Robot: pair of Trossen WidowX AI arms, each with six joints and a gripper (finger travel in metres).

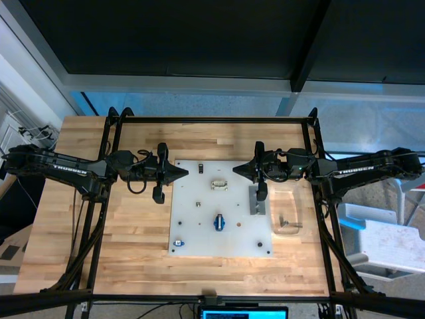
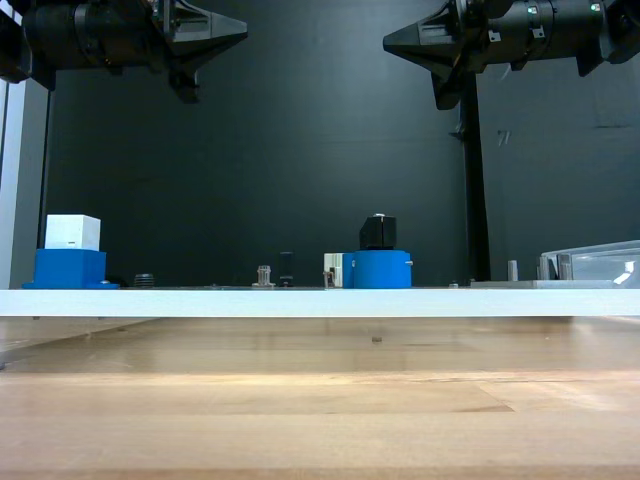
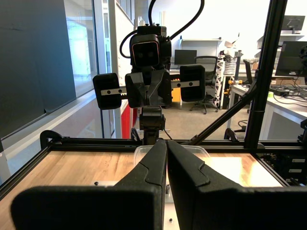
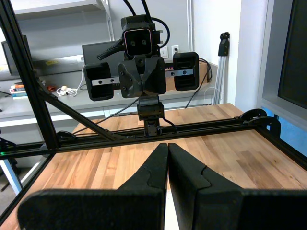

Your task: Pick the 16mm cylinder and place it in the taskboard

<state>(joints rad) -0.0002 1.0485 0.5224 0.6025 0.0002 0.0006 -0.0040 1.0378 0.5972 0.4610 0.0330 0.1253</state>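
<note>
White taskboard (image 1: 196,229), black left hand (image 1: 186,173), right hand (image 1: 235,171)

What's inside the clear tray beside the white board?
A few small grey metal pieces lie in the clear tray, too small to identify. The left hand and right hand hover shut above the taskboard.

Wooden table (image 1: 119,232), black backdrop (image 2: 300,150), office desks (image 3: 288,103) beyond.

Wooden table (image 1: 119,226) with white taskboard (image 1: 199,229) and clear tray (image 1: 295,199)
</note>
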